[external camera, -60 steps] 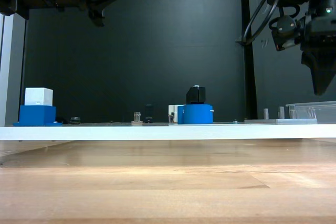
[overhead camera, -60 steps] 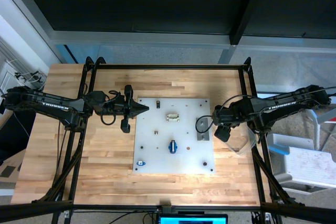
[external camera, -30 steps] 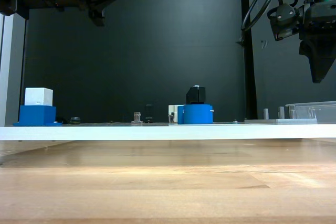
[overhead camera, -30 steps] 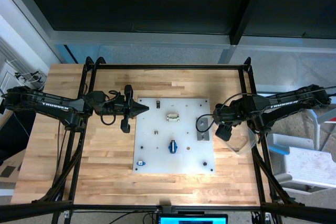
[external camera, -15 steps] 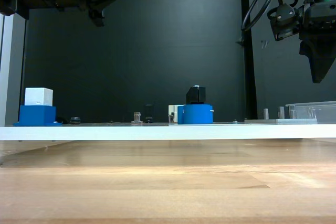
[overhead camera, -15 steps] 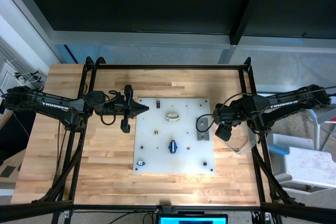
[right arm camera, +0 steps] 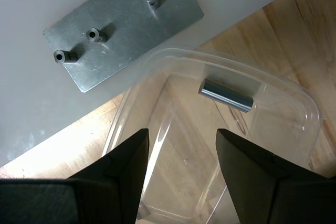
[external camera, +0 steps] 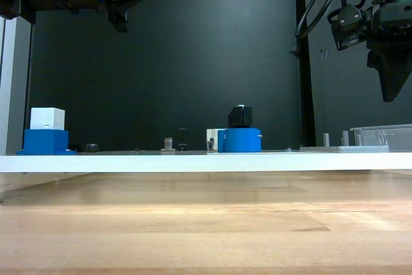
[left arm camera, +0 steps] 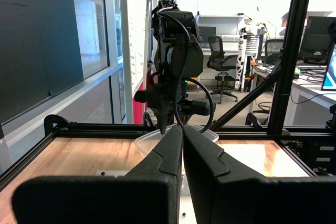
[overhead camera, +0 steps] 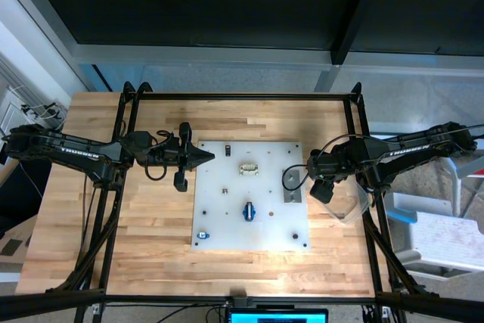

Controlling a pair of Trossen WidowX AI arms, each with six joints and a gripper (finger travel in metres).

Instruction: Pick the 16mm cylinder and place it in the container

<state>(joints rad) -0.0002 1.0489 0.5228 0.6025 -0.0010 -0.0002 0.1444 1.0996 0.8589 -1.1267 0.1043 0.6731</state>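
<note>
Wooden table [overhead camera: 136, 232]: left gripper [left arm camera: 182, 129] raised over the board's edge, fingers together. Right gripper [right arm camera: 181, 145] fingers apart, empty, above container [right arm camera: 307, 103]; 16mm cylinder [right arm camera: 226, 95] lying inside, just beyond the fingertips.

White "TROSSEN" lettering along the left arm [overhead camera: 76, 153] and right arm [overhead camera: 411, 148], barely legible

The high camera looks down and away from above the near edge of the surface [overhead camera: 151, 247], covering the whole white board [overhead camera: 227, 217]. The low one sits level at surface height. The left wrist camera looks along the left tool [left arm camera: 182, 129], raised beside the board, across at the right arm [left arm camera: 176, 51]. The right wrist camera looks down past the right tool [right arm camera: 181, 132], close above the clear tub [right arm camera: 294, 103], which all views share.
</note>
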